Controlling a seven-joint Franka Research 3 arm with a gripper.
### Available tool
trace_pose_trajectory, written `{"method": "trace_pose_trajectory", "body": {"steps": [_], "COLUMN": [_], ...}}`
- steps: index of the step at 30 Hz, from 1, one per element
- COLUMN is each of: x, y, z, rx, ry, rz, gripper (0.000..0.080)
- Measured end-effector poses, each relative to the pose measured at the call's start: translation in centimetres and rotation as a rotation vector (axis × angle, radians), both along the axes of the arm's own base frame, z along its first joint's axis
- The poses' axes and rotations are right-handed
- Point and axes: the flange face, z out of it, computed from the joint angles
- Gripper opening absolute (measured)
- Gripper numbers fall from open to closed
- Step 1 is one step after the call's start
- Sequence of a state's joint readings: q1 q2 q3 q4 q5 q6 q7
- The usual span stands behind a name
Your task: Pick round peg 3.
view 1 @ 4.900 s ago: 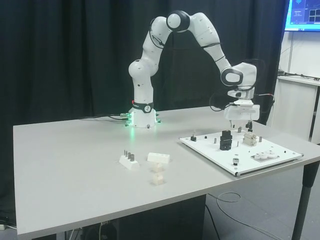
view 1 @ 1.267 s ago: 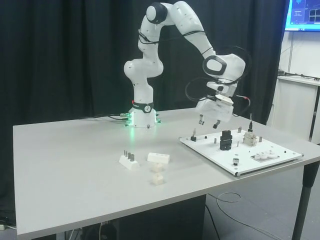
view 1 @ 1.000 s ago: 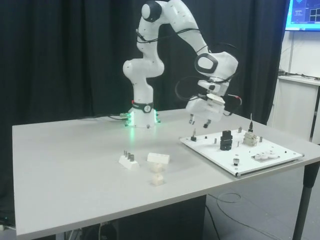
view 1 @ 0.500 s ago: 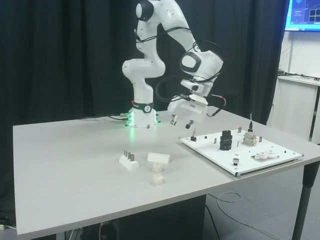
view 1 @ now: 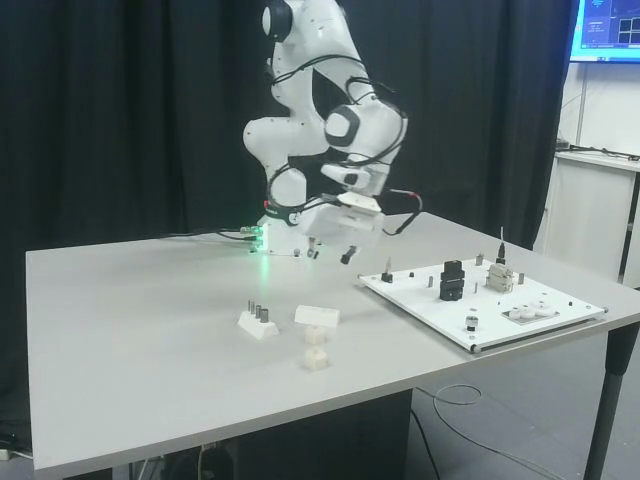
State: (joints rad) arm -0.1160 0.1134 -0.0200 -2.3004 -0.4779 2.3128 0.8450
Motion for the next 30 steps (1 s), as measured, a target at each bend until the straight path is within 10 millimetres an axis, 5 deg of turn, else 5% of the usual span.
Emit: {"method": "trace_pose_trajectory", "body": {"steps": [18,30], "x": [-1.5,-1.2], "y": [-11.6,-15.2], "z": [-1.0,-2.7], "rx": [0.114,0.191], "ry": [-0.019,-0.026], "rz": [0.125,0.166], "gripper": [0.08,0.08]}}
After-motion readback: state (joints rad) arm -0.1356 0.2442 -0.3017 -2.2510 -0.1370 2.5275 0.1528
